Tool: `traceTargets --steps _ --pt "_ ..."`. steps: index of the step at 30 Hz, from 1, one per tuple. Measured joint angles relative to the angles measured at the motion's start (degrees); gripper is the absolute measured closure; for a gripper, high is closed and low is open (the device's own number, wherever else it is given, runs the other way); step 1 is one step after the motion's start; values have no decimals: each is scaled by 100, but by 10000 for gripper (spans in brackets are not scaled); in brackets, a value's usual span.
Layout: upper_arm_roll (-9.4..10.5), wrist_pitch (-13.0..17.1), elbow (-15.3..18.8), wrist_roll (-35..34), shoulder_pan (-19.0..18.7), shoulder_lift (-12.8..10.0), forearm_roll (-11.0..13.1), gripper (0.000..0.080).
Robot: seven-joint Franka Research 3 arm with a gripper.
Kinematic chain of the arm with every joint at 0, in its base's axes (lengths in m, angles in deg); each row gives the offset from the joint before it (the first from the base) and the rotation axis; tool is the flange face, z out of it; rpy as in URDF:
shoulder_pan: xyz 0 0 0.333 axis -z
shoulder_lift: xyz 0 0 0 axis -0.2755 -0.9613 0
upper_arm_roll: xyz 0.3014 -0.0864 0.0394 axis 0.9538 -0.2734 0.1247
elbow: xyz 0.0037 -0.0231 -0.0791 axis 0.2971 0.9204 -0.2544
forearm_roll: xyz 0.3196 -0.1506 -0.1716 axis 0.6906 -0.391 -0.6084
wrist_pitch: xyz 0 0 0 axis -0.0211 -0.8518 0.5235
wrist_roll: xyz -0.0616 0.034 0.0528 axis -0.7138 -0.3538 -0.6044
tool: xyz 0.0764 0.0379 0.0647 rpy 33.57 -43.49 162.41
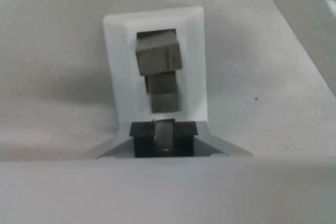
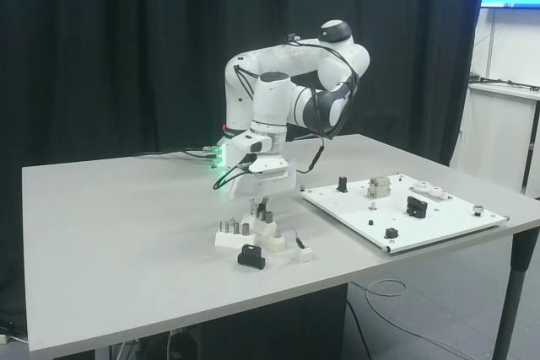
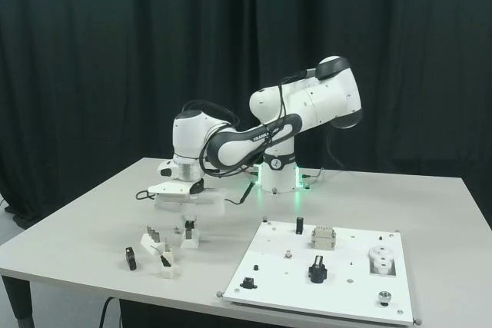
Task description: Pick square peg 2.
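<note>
two grey square pegs (image 1: 159,56) are standing one behind the other in a small white holder (image 1: 155,66) on the grey table (image 2: 118,225), and the wrist view is looking straight down on them. the gripper (image 1: 165,139) is hanging at the near end of this holder, and its black fingers (image 1: 142,139) are sitting narrow around a grey block (image 1: 165,136), which seems to be a third peg; i cannot tell for sure if the pads are pressing on it or only standing beside it. which of the pegs is number 2 i cannot tell, because no mark is showing. in the first room view the white arm (image 2: 287,82) is bending down over the front part of the table, with the hand just above the holder (image 2: 268,227). near it a second white block with small pegs (image 2: 232,233), a black part (image 2: 251,256) and a small white piece (image 2: 302,250) are lying. a white board (image 2: 405,212) with several black and grey parts is lying well apart, on the other side. in the second room view a green light (image 3: 265,183) is glowing at the base of the arm.
</note>
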Motion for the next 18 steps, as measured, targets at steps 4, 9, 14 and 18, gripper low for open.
traceTargets --steps 4,9,14,18 --pt "4 0 -27 0 38 -3 0 734" --pt "6 -7 -50 0 73 -3 0 734" --pt "1 -41 -70 0 97 -3 0 734" --pt "-30 -118 -71 0 101 -3 -13 734"
